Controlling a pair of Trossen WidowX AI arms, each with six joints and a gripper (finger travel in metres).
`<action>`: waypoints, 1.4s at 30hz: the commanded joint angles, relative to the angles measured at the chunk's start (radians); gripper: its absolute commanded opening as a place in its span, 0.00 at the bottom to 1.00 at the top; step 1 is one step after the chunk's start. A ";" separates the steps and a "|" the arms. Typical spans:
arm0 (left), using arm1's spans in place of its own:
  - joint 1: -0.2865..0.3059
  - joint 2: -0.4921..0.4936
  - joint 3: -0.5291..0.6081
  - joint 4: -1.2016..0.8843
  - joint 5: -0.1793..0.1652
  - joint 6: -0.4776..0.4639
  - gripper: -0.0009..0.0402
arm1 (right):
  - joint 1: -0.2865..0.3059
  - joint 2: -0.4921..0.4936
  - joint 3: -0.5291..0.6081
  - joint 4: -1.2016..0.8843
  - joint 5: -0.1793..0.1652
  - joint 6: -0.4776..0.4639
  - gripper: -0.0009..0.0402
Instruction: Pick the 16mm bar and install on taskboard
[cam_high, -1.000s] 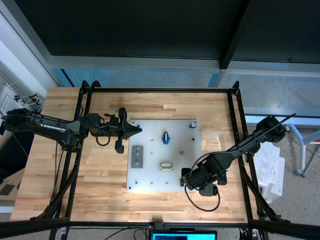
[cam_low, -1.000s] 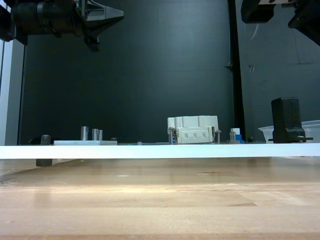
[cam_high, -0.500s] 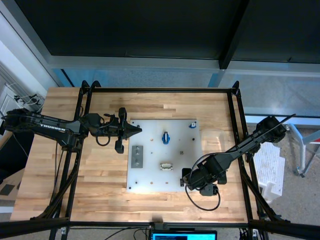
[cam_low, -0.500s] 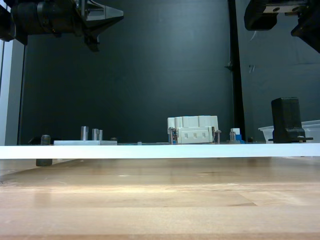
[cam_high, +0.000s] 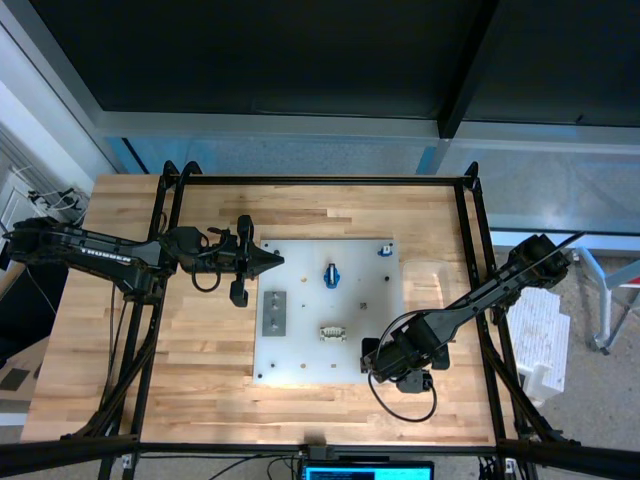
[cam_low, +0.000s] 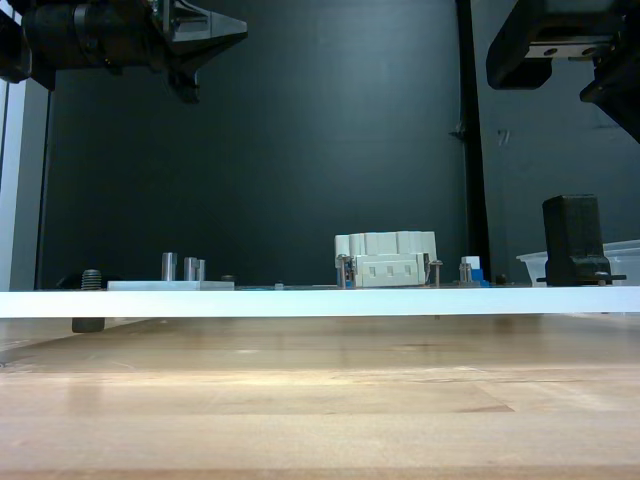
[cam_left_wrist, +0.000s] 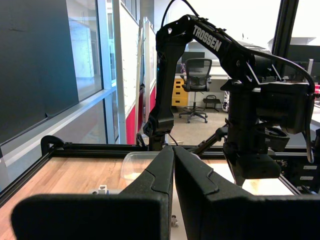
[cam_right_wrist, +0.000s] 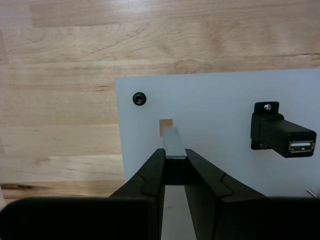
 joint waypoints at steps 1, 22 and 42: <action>0.000 0.000 0.000 0.000 0.000 0.000 0.02 | 0.001 0.013 0.000 0.000 0.000 0.001 0.02; 0.000 0.000 0.000 0.000 0.000 0.000 0.02 | 0.016 0.031 0.000 0.005 0.030 -0.015 0.02; 0.000 0.000 0.000 0.000 0.000 0.000 0.02 | 0.023 0.031 0.000 0.008 0.026 -0.014 0.02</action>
